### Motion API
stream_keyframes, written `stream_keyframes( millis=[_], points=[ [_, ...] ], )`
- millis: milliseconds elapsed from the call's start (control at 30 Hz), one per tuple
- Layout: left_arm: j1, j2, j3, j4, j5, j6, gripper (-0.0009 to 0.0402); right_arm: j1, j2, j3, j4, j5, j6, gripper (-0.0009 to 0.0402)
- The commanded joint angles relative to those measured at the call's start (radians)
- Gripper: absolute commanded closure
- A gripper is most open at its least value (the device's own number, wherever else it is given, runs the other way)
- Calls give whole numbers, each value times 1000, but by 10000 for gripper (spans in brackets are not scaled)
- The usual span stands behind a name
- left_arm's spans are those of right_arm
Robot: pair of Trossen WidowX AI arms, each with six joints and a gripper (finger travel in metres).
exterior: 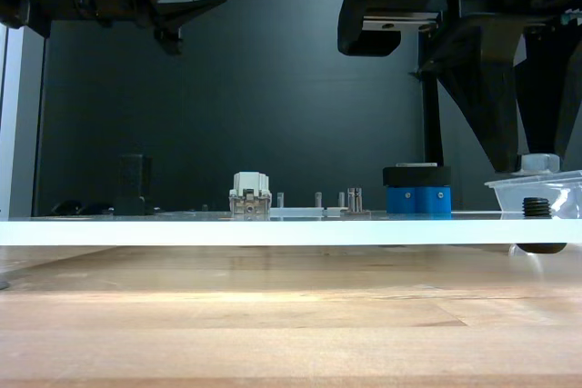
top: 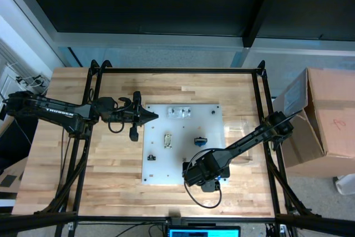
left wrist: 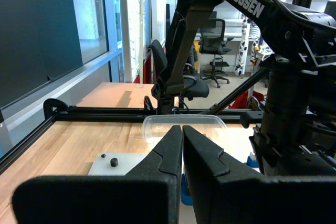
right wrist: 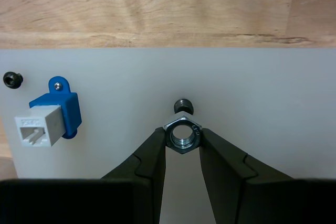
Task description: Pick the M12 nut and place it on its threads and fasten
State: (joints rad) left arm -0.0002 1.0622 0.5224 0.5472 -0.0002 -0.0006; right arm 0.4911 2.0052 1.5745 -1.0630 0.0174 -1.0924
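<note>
While the M12 nut (right wrist: pixel 182 136) is gripped by its flats between the fingertips of the right gripper (right wrist: pixel 182 139), it lies level with its bore facing the wrist camera and is clear of its seat. The low view shows the nut hanging above the stud (exterior: pixel 537 208), apart from it. The ribs of the stud are bare from top to base. The right wrist view places the stud just beyond the nut and not under the bore. The jaws of the right gripper are clenched on the nut.

Judged from these views, the step in hand is the carry to the threads: the pick is done, the placing is not yet done. The next move calls for a small shift to bring the bore over the stud. A straight descent then follows until the nut sits on the top rib, and after that rotation about the stud axis with the nut kept level, since a tilted start risks cross-threading.

The stud stands near the near right edge of the white board (top: pixel 166 165), in front of the clear tray (exterior: pixel 568 190). The left gripper (top: pixel 151 116) hangs high over the far left edge of the board, well apart from the stud. Its jaws are pressed together and hold nothing.
</note>
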Motion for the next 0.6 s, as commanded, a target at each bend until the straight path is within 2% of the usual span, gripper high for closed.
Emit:
stream_keyframes(
  millis=[33,600],
  points=[
    [0,0,0,0,0,0,393,1,0,-2,1,1,2,382],
    [0,0,0,0,0,0,393,-2,29,4,11,8,29,382]
  ],
)
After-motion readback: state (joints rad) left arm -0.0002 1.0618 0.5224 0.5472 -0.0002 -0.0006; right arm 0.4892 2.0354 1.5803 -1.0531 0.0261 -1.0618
